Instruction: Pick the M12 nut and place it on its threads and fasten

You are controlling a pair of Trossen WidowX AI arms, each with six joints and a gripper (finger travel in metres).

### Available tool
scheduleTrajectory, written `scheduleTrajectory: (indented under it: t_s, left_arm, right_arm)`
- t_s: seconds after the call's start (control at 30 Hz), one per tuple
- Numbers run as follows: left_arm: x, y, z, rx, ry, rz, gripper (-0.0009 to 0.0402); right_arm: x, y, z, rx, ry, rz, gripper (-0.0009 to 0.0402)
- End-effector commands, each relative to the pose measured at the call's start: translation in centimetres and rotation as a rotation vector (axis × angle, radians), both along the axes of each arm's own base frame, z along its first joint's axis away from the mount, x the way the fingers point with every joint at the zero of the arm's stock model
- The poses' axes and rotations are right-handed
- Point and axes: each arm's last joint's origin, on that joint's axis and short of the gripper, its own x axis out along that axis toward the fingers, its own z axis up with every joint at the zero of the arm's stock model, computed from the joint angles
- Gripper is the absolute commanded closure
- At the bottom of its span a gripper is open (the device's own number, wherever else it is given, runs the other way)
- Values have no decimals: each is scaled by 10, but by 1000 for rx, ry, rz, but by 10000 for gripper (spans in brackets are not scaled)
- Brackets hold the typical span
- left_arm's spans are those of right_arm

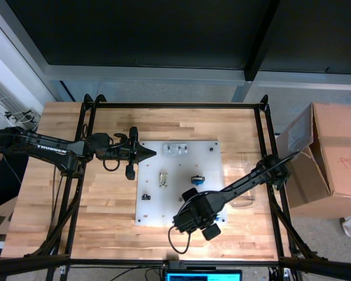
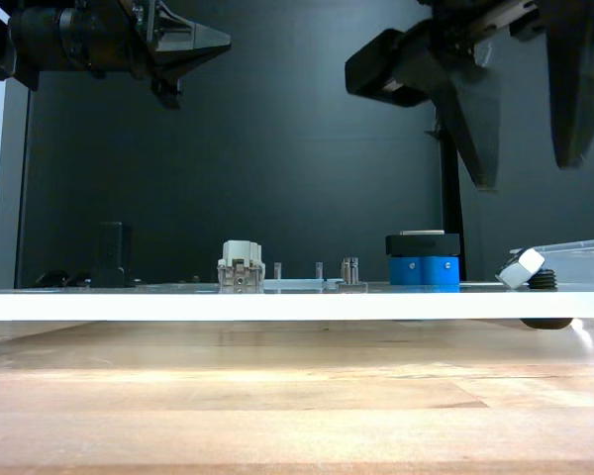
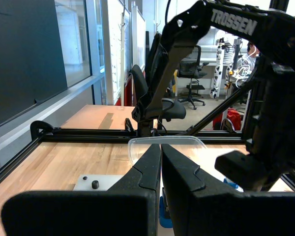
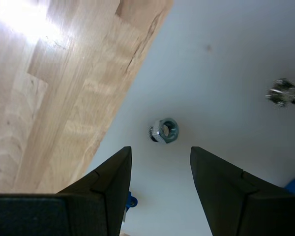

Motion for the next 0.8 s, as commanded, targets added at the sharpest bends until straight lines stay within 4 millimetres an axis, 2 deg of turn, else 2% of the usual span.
scheduleTrajectory:
  t_s: [0.03,0.1,0.2,0.23,0.37,0.53,0.8]
  left_arm:
    - [0,0,0,0,0,0,393]
    - [0,0,0,0,0,0,393]
    - [0,0,0,0,0,0,393]
    - [0,0,0,0,0,0,393]
    - [0,0,0,0,0,0,393]
    - [0,0,0,0,0,0,393]
    - [0,0,0,0,0,0,393]
  right_arm:
    - [-5,-7,8,43,-65,-87,229]
    - [-6,-14,12,82,-111,-216,229]
    - [-4,-25,14,101,-139,-520,227]
    - [-4,-25,13,106,-132,-556,226]
    - [0,-22,1,110,-87,-575,220]
    - [10,-21,-16,233,96,-582,220]
    - [36,-27,-17,104,155,-568,219]
